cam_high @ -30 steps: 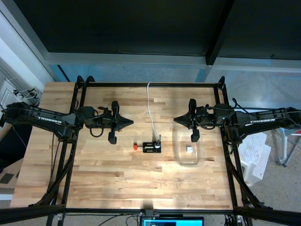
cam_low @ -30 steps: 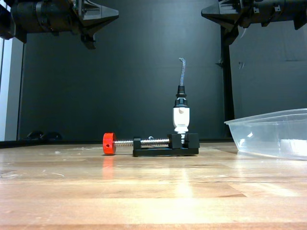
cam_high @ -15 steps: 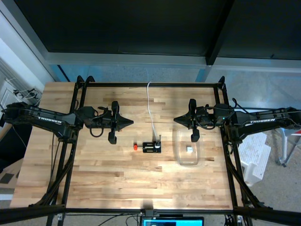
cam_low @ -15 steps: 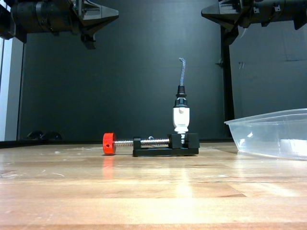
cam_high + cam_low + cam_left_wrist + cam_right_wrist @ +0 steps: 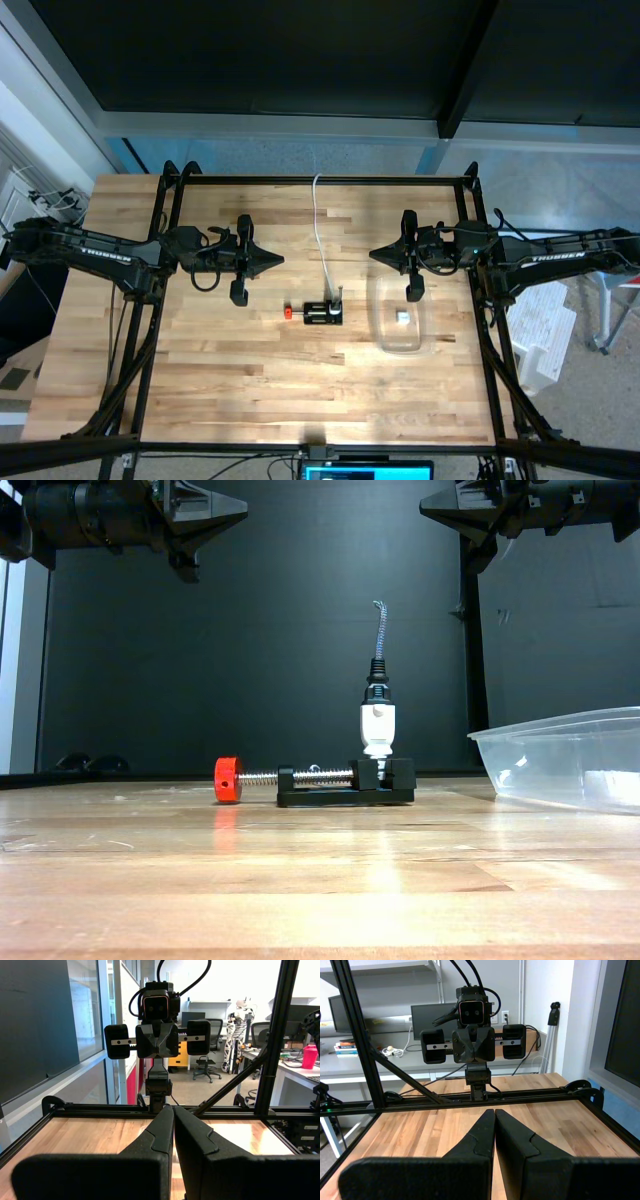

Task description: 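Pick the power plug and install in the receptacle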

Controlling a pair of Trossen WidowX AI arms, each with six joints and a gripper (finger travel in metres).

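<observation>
High view: a pale wooden worktop (image 5: 250, 380) sits inside a black frame (image 5: 320, 181), with dark wall panels behind it. The wrist views show office desks and monitors beyond. At centre the receptacle (image 5: 377, 725) stands upright in a black vise (image 5: 345, 783), its long axis vertical. Its white cord (image 5: 321, 230) leaves the top and runs to the far edge. The vise's orange-red knob (image 5: 228, 780) points left, and a clear tray (image 5: 400, 340) lies to its right. The left claw (image 5: 278, 260) and right claw (image 5: 373, 256) hang high above the worktop, tips facing, each pinched closed on nothing.
</observation>
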